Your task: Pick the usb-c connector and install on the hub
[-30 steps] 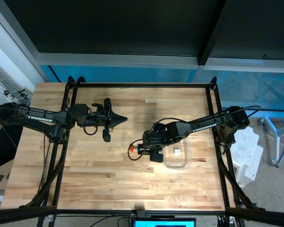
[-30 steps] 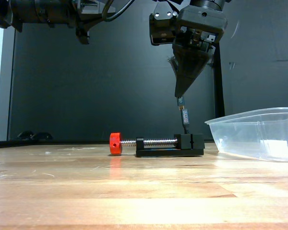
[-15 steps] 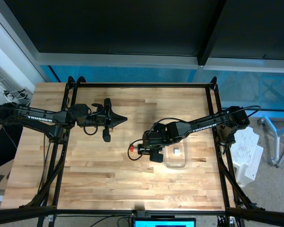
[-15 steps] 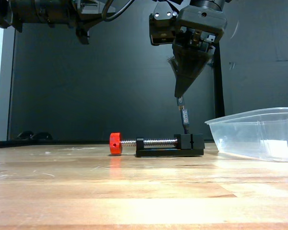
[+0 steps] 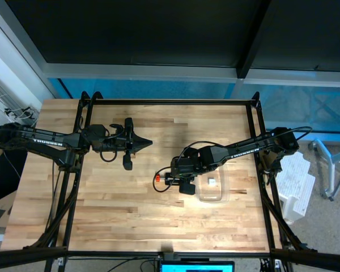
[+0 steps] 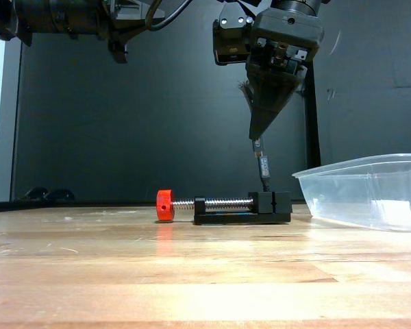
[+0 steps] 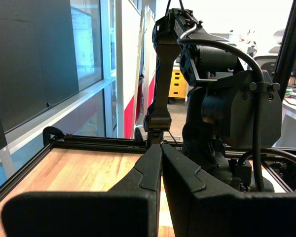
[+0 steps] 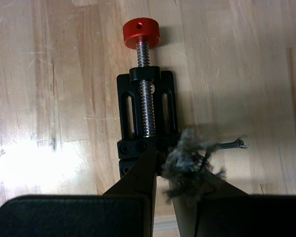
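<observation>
At the far left, the left gripper [image 5: 146, 142] hangs parked well above the pale wooden table [image 6: 192, 274], its black fingers pressed together on nothing. Near the middle lies the small black rectangular hub [image 6: 241, 209], its round orange-red knob [image 6: 165, 205] pointing left on a threaded screw. Over the hub's right-hand block, the right gripper [image 6: 257, 139] pinches the top of the tiny dark grey-black usb-c connector [image 6: 262, 167]. The connector hangs slightly tilted, its lower tip at the block's top face; whether it has entered cannot be told. A frayed grey tuft [image 8: 192, 158] hides the contact in the wrist view. The step calls for squaring the plug upright over the slot, then a slow straight descent without loosening the grip. The clear plastic tray [image 6: 342, 192] sits just right of the hub.
</observation>
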